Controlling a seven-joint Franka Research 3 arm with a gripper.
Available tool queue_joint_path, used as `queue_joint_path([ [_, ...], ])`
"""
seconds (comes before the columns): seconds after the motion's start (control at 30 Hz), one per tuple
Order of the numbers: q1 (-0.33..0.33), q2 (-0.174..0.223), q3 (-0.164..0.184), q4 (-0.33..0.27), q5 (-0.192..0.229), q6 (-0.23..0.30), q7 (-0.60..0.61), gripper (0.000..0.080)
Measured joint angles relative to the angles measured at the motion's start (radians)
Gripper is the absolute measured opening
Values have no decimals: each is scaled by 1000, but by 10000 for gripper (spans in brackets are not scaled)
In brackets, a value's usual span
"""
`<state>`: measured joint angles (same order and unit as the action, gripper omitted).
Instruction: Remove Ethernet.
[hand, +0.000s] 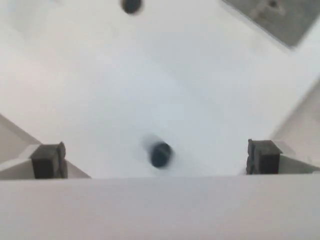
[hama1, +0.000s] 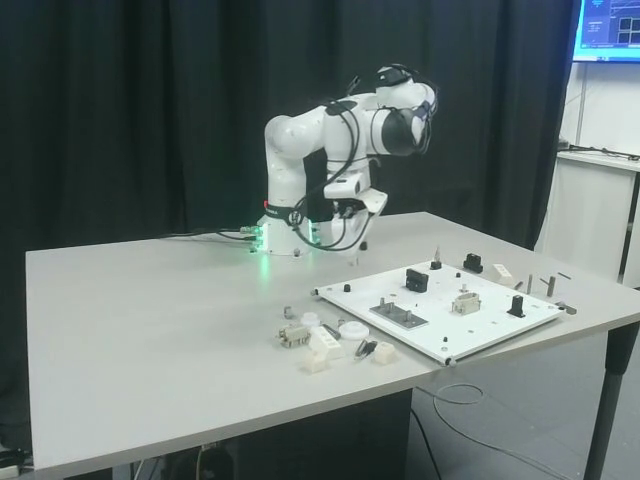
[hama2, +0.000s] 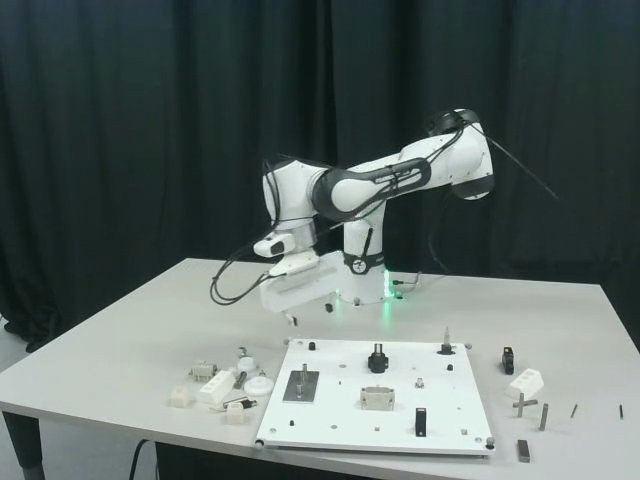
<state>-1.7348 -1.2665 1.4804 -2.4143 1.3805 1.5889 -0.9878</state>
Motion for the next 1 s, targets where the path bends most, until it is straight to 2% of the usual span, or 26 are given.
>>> queue_joint_path([
  [0.43, 179, 20, -31, -13, -4, -20, 299, 800],
  [0.7, 292, 25, -39, -10, -15, -15, 570, 800],
  [0.87, 356, 25, -39, -7, -20, 4, 774, 800],
  [1.0, 405, 25, -39, -4, -25, 25, 887, 800],
])
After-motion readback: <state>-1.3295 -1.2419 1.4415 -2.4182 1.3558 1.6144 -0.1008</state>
